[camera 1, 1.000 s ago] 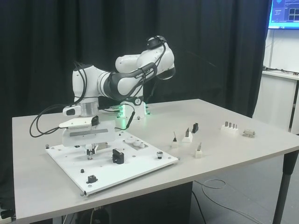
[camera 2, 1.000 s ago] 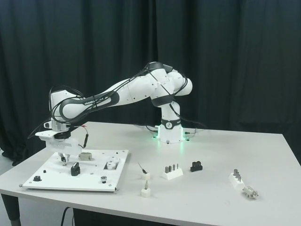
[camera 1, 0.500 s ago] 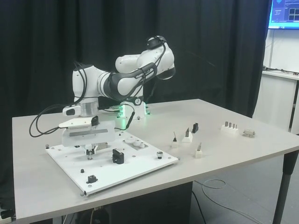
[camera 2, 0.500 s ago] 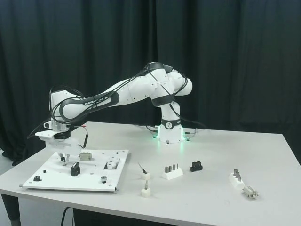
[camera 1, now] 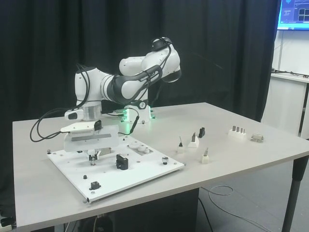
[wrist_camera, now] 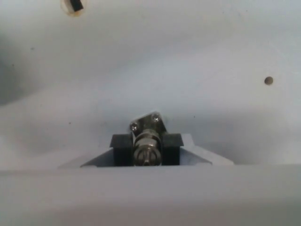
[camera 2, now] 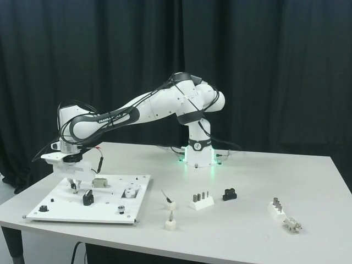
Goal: Insert BNC.
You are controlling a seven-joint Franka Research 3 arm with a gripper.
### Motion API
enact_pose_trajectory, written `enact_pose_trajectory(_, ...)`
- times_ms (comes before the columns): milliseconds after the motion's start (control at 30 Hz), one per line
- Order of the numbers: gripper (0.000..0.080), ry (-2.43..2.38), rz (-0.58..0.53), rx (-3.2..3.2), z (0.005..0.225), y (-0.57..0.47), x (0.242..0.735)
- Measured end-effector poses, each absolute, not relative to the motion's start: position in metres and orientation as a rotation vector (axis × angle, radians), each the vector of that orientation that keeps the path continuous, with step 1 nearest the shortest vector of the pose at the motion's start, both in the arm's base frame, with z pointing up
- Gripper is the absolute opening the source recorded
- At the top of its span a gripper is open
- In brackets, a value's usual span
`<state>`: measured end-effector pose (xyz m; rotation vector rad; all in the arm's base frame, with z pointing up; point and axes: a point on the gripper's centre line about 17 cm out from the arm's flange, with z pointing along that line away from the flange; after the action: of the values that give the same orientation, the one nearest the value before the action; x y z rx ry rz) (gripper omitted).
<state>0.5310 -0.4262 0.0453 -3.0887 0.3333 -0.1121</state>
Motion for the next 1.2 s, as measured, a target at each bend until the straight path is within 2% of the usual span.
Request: enact_pose_trajectory(1200, 0.0121, 0.286, -0.122, -3.098, 0.0418, -0.427, 0.5324)
